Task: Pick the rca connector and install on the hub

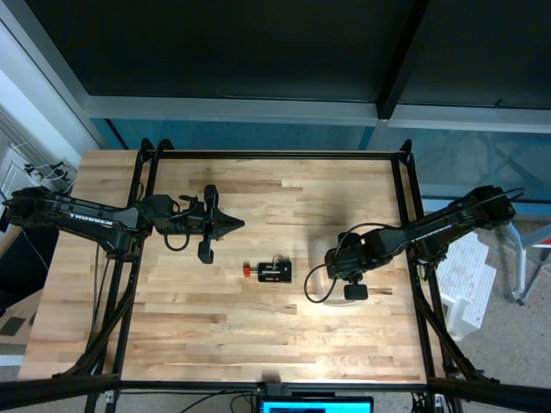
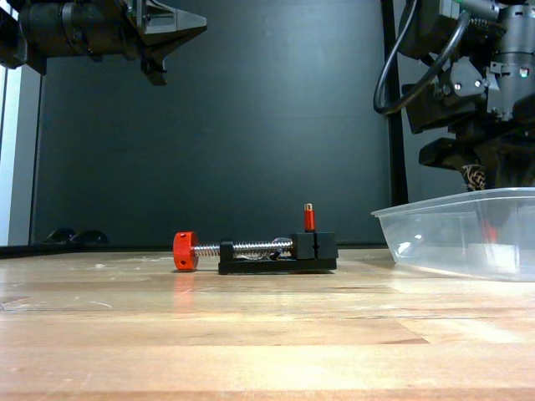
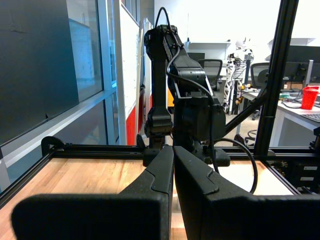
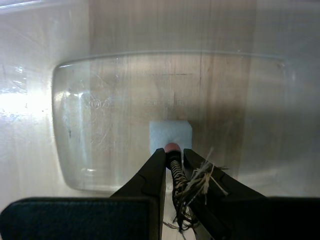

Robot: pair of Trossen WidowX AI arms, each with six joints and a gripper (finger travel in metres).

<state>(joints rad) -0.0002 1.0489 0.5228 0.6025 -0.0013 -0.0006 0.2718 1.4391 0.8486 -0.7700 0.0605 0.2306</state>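
Note:
The hub point(image 1: 275, 273) is a small black block with a red knob, lying mid-table; in the low view the hub point(image 2: 280, 251) carries a short red upright pin. My right gripper point(image 4: 173, 157) hangs fingers-down over the clear tray point(image 4: 57, 100). It is shut on the rca connector point(image 4: 175, 172), a striped cable end with a red tip and frayed braid. From above, the right gripper point(image 1: 346, 277) sits right of the hub. My left gripper point(image 1: 237, 224) hovers shut and empty, high above the table, left of the hub and farther back.
The clear plastic tray point(image 2: 435, 230) stands right of the hub, with a white square point(image 4: 170, 135) on its floor. A black frame point(image 1: 275, 155) borders the table. A laptop screen point(image 1: 314, 404) shows at the near edge.

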